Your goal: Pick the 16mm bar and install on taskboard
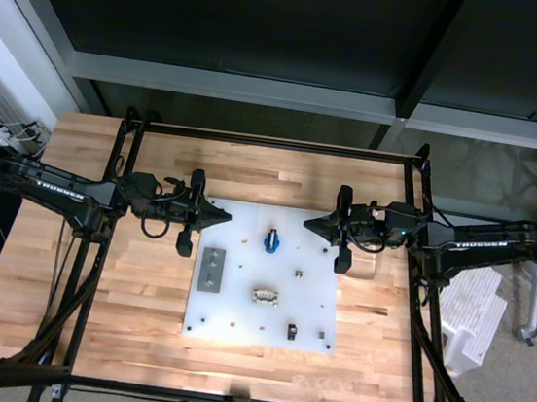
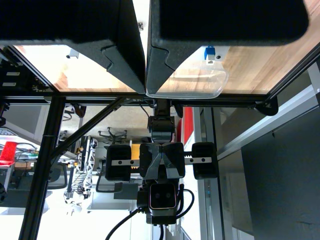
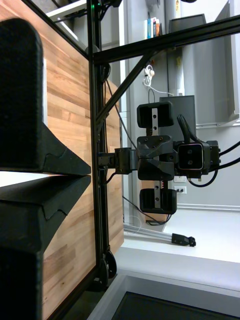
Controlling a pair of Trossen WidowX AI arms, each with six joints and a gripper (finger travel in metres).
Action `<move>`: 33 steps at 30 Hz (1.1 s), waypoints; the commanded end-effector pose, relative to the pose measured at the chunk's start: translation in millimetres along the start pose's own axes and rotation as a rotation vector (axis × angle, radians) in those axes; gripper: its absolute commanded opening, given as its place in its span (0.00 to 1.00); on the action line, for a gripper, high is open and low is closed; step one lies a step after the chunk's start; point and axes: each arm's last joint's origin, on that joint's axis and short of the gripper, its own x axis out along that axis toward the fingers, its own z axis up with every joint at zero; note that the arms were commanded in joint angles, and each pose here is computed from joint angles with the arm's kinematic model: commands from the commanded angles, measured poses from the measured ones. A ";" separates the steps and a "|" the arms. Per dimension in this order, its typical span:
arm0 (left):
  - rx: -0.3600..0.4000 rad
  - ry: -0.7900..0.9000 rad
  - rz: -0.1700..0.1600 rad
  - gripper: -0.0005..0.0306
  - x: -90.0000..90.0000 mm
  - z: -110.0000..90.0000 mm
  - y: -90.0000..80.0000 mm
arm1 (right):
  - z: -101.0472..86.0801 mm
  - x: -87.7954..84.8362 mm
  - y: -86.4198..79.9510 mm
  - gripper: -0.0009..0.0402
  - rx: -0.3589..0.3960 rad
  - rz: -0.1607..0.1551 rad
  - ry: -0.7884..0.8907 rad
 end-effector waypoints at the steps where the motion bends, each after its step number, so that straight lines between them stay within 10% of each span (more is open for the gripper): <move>1: 0.000 0.000 0.000 0.02 0.1 0.0 0.1 | 0.3 0.1 0.1 0.02 -0.001 0.000 -0.003; 33: 0.000 0.000 0.000 0.02 0.1 0.0 0.1 | -2.1 0.2 0.0 0.02 -0.002 -0.001 0.021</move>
